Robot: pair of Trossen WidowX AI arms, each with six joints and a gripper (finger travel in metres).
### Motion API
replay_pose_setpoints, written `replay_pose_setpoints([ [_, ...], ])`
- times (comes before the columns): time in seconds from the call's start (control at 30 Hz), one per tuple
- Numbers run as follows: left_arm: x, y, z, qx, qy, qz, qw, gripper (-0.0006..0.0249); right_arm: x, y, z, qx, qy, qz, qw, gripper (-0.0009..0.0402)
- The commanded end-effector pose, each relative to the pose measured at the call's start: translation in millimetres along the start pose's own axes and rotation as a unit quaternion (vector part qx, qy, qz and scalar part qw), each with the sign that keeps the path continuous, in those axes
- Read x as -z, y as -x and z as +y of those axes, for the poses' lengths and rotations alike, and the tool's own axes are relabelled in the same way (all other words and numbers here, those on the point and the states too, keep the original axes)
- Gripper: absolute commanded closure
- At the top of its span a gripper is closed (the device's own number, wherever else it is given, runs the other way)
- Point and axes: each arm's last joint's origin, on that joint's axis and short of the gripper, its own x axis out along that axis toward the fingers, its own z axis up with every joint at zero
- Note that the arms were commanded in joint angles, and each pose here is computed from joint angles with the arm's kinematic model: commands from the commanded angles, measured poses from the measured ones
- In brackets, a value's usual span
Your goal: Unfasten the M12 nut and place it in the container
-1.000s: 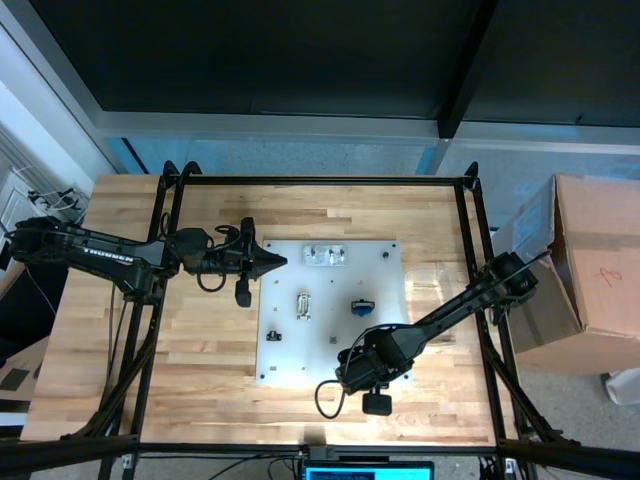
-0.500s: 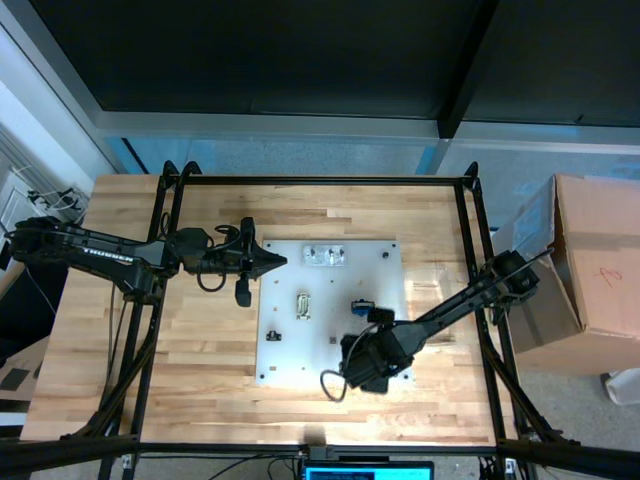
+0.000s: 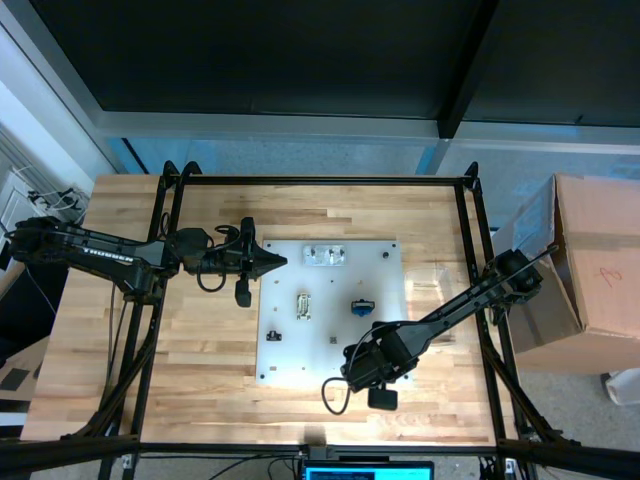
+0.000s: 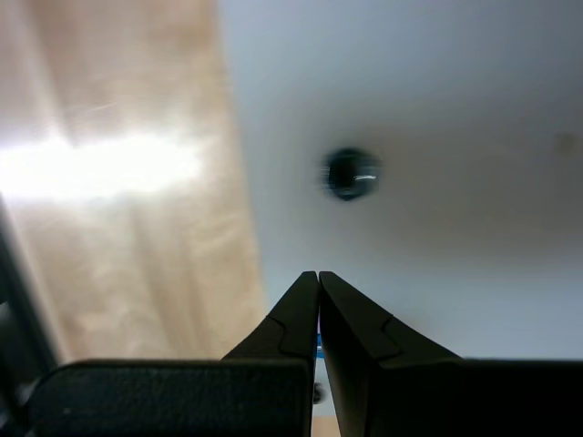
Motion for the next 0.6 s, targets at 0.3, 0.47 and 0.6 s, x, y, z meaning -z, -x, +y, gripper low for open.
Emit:
replay_pose_setpoints([
  [0.3, -0.1, 0.0, 0.0, 0.000, 0.000, -0.001, 1.000, 0.0243, -7.8, -21.1, 3.3, -0.004, 0.022, -0.007, 1.000, 0.0393],
  [0.47, -0.1, 0.0, 0.1, 0.000, 0.000, 0.000, 1.000, 0.0243, -8.2, -22.6, 0.1, 0.016, 0.029, -0.017, 0.999, 0.0393],
  [0.6, -0.1, 0.0, 0.0, 0.000, 0.000, 0.000, 1.000, 0.0243, -5.3, -11.3, -9.6, 0.134, -0.006, -0.062, 0.989, 0.0393],
])
